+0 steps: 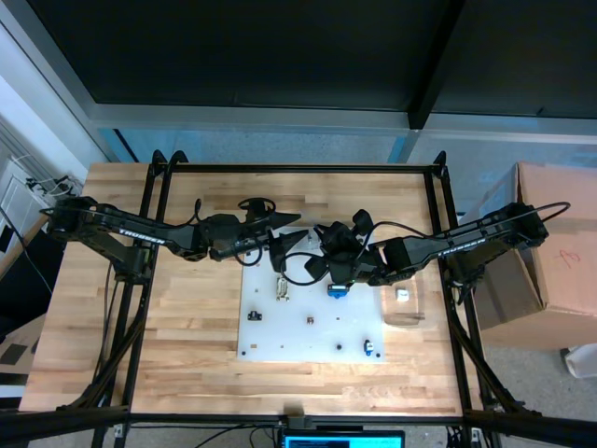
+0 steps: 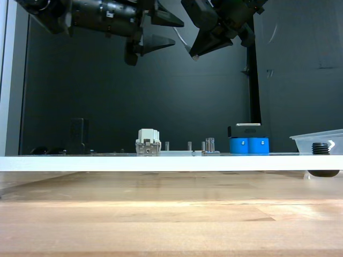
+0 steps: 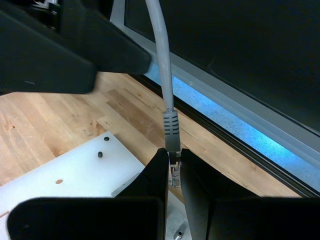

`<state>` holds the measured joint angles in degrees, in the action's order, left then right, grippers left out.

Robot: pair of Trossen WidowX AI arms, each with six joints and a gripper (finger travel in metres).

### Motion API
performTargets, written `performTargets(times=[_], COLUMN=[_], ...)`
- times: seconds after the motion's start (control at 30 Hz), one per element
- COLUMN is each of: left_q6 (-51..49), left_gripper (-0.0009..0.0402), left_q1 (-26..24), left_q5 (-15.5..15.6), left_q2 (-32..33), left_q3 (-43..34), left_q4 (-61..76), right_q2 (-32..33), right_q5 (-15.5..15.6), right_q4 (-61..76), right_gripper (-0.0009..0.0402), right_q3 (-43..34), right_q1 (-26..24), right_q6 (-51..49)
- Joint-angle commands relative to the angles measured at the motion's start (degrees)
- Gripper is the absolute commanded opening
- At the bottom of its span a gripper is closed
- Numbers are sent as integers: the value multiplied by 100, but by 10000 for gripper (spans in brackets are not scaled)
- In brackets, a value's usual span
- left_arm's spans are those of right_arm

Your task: Pick the RJ45 connector and install on the taskboard

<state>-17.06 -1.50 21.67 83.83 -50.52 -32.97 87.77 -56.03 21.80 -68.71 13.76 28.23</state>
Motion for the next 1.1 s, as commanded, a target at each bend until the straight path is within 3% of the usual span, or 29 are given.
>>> performTargets(times=[0.03,0.2,0.37,0.77,0.97,1.1], left_q6=[50,90,107,125,131,197], left_gripper=[231,216,178,-4,10,2], left_q1=[2,4,2,-2,-2,0], left_q5=[72,446,472,468,444,68], left_q2=[28,26,26,26,26,26], left_q3=[-118,-203,-192,-195,-195,-195], left_q4=[11,2,13,-7,-35,-42], right_q2=[-4,-4,-4,-4,-4,-44], right_q5=[7,4,-13,144,166,267], right_q4=[13,15,17,31,31,72], right_gripper=[0,0,0,0,21,79], right_q3=[-2,-2,-2,-2,-2,-2], right_q1=[26,98,120,127,129,129], right_q6=[7,4,2,-20,-76,-175])
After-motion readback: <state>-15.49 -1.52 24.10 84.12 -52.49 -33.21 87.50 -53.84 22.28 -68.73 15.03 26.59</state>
